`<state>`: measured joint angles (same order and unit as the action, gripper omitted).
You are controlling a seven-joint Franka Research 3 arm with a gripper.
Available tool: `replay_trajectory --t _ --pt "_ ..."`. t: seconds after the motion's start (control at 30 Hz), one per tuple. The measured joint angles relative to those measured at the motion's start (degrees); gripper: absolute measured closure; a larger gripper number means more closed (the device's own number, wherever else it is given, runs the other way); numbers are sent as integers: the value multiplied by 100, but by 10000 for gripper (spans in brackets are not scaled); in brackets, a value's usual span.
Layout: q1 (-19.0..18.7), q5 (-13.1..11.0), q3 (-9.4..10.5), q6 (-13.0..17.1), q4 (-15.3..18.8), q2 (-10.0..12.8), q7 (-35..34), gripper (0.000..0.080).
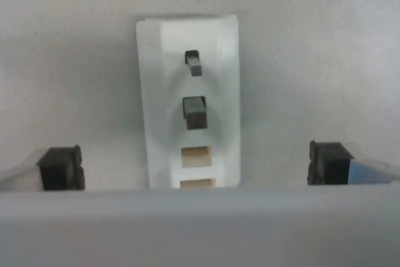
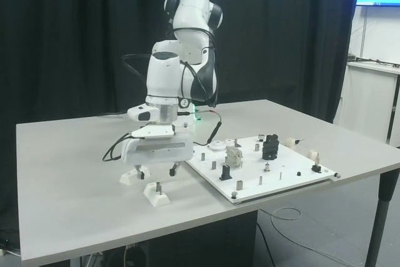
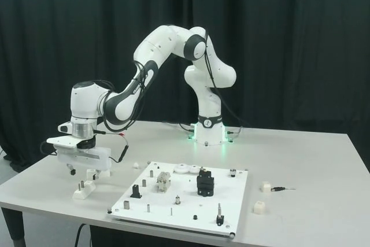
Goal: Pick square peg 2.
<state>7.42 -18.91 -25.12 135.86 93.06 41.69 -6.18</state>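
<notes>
Square peg 2 [image 1: 195, 112], taken here to be the larger grey square peg, upright in the second socket of a small white peg holder [image 1: 187, 101], beside a thinner grey peg [image 1: 193, 63] in the end socket. Two further sockets [image 1: 196, 157] in the same holder vacant, bare bottoms showing, one of them half hidden under the wrist housing. Holder resting flat on the grey table [image 2: 69, 154], just off the near corner of the white assembly board [image 3: 185, 201] and apart from it.

Gripper [image 1: 194, 167] poised straight above the holder, fingers spread wide, black pads [image 1: 60, 168] well clear on either side, nothing grasped. Peg not touched, not lifted.

Judged progress: approach largely done, alignment over the holder roughly right but centred nearer the vacant sockets than the peg. Left to do: small shift toward the peg, descent, closing on its flat sides, straight pull upward.

Elsewhere on the board: a black fixture [image 3: 203, 183], several short pins and posts standing in their own holes. Two small white blocks [image 3: 265, 187] lying loose on the table past the board's far side.
</notes>
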Motion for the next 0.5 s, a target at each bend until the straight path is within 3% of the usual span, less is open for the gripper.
replay_trajectory --t 0.5 --pt "26 -83 0 -141 -204 170 9 3"
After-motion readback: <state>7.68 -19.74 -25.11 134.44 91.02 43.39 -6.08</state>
